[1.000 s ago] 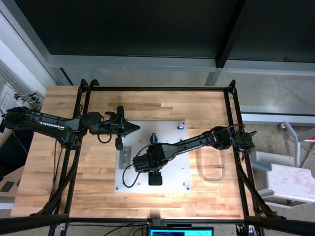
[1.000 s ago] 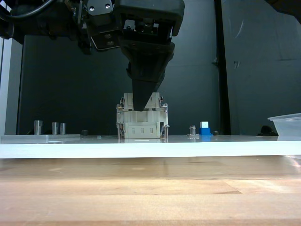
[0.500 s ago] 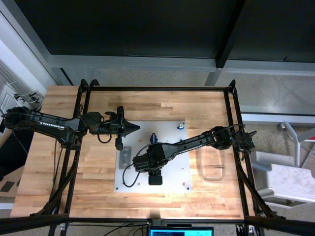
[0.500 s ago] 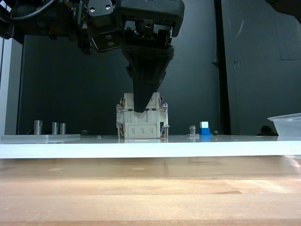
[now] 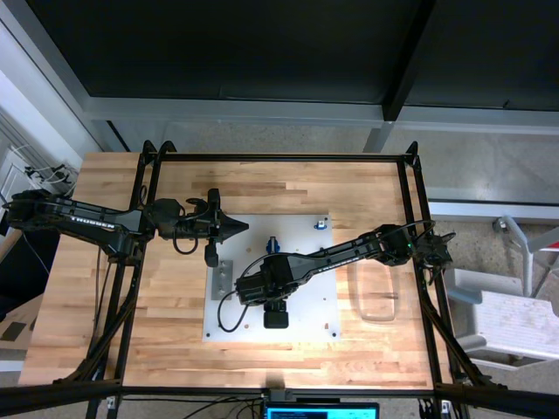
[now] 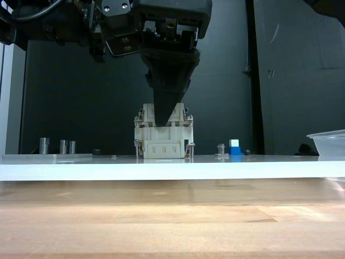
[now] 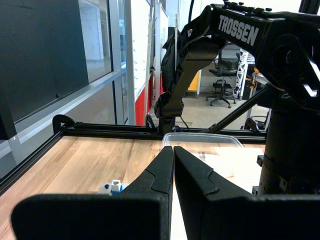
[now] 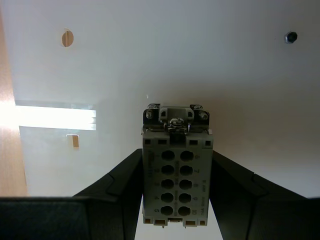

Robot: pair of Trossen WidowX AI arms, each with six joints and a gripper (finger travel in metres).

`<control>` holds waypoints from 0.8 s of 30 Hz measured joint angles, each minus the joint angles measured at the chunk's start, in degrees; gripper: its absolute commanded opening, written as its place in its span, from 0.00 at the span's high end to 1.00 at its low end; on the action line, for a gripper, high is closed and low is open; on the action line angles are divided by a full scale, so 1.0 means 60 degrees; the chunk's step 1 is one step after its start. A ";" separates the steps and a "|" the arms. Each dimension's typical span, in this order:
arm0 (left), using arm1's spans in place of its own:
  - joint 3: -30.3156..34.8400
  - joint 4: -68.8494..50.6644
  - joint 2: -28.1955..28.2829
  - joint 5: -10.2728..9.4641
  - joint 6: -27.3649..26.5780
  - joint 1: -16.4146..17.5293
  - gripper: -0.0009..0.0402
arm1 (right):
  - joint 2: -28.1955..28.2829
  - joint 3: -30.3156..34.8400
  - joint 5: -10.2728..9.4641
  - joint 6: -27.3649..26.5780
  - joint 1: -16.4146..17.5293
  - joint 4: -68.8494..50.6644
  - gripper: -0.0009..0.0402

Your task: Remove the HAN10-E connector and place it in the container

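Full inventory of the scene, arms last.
HAN10-E connector: 1, beige-grey, standing on the board, between the right end effector's fingers.
container: 1, clear, on the table right of the board.
board: 1, white, mid-table.
metal plate: 1, grey, at the board's left edge.
blue piece: 1, blue and white, at the board's far right corner.
table: 1, light wood.
frame: 1, black, around the table.
right end effector: 1, black, pointing down, shut on the connector.
left end effector: 1, black, shut, over the board's far left edge.
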 measured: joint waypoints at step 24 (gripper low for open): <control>0.0000 0.0000 0.0000 0.0000 0.0000 0.0000 0.98 | -0.1191 -0.0379 0.0000 0.0007 0.0044 -0.0397 0.87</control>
